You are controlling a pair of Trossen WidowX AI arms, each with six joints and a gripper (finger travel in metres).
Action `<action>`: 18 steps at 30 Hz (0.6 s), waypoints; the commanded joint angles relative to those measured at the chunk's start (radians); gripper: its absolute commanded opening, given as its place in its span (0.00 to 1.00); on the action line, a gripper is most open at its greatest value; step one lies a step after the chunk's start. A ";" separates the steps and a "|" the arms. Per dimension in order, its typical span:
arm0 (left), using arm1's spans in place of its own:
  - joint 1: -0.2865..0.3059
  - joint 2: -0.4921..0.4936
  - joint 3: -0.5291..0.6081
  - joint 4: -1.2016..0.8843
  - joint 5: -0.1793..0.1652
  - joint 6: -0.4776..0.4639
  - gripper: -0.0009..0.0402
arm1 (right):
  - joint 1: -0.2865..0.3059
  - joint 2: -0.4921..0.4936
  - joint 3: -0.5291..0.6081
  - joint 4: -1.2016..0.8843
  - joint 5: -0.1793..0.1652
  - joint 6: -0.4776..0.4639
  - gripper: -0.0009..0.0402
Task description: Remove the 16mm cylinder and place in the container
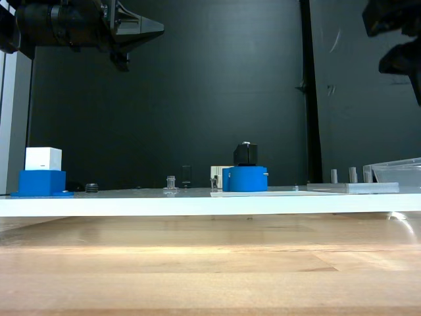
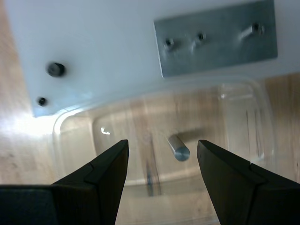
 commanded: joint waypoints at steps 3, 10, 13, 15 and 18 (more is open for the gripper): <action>0.000 0.000 0.000 0.000 0.000 0.000 0.02 | -0.004 0.001 0.008 0.002 0.029 -0.010 0.50; 0.000 0.000 0.000 0.000 0.000 0.000 0.02 | -0.092 -0.061 -0.002 0.150 0.066 -0.148 0.37; 0.000 0.000 0.000 0.000 0.000 0.000 0.02 | -0.135 -0.094 -0.016 0.271 0.106 -0.241 0.28; 0.000 0.000 0.000 0.000 0.000 0.000 0.02 | -0.160 -0.113 -0.031 0.351 0.119 -0.290 0.23; 0.000 0.000 0.000 0.000 0.000 0.000 0.02 | -0.193 -0.135 -0.061 0.489 0.124 -0.360 0.14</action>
